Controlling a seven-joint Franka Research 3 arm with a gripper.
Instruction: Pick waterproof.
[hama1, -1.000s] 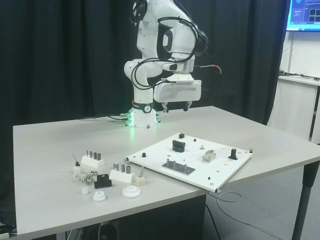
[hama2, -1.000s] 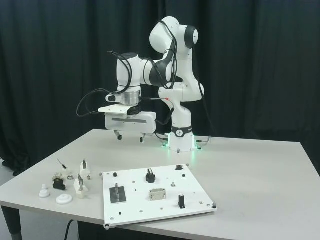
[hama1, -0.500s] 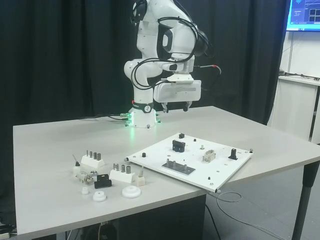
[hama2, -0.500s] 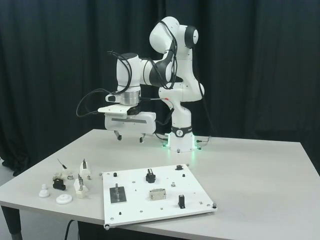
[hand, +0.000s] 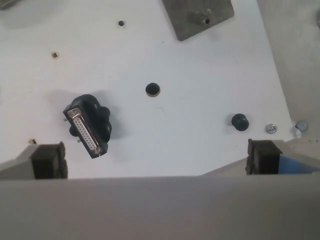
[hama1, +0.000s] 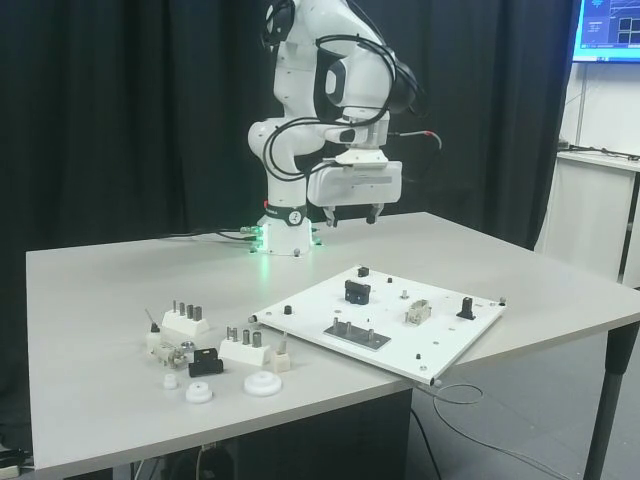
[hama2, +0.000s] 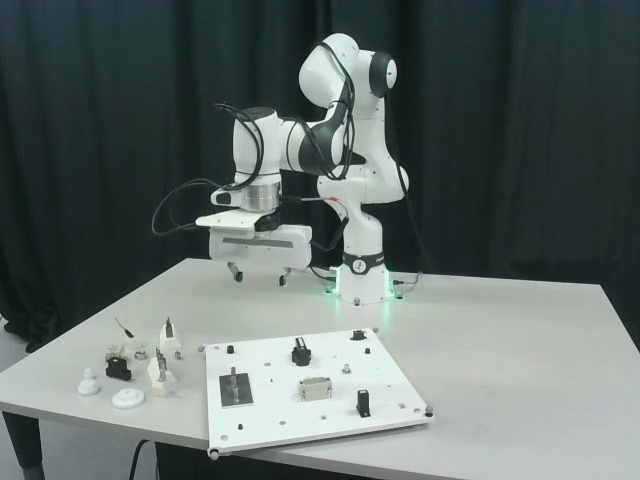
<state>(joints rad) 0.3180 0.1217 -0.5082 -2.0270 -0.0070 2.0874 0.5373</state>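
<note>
Pincer of the white arm is held high above the grey bench, in the upper middle of the first room view, with its fingers spread wide and nothing between them. In the wrist view both black fingertips are seen far apart at the lower edge of the frame. Below them lies the white board, on which a black connector with a face of many pins is mounted at the lower left of the frame; a grey plate is seen at the top, and a small black knob at the right. Which part is the waterproof one cannot be told surely; possibly it is among the loose parts at the lower left of the first room view, well apart from the pincer.
</note>
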